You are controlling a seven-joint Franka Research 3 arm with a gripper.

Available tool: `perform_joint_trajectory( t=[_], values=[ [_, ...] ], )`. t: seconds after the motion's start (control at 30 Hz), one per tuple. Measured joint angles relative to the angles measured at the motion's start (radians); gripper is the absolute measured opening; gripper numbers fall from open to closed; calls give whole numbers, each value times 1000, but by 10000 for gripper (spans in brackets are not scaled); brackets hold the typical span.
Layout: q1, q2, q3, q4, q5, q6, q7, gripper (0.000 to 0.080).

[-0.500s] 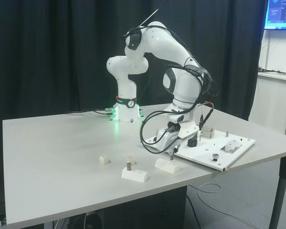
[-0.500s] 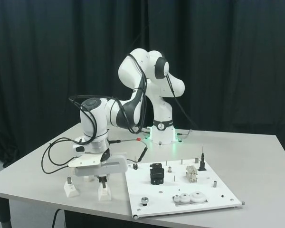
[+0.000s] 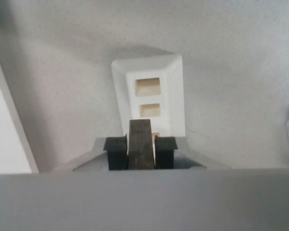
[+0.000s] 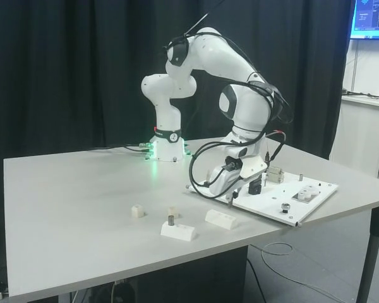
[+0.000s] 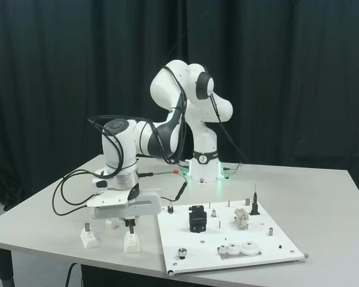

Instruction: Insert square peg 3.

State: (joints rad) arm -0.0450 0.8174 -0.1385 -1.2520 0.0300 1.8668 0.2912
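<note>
A dark square peg (image 3: 140, 144) is held clenched in the jaws above the white three-socket block (image 3: 151, 98); any slight misalignment could jam it against a socket rim.

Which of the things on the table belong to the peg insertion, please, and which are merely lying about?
Job:
hand
square peg held in it
white holder block below it

Lying about:
second block with its peg
white board of parts
two small pieces
</note>
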Motion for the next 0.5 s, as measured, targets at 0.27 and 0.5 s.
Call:
perform_joint_trajectory(
  t=[0.27, 0.5],
  values=[
    [9, -3, 0, 1, 3, -17, 0, 116],
    [25, -6, 0, 1, 16, -44, 7, 116]
  ],
)
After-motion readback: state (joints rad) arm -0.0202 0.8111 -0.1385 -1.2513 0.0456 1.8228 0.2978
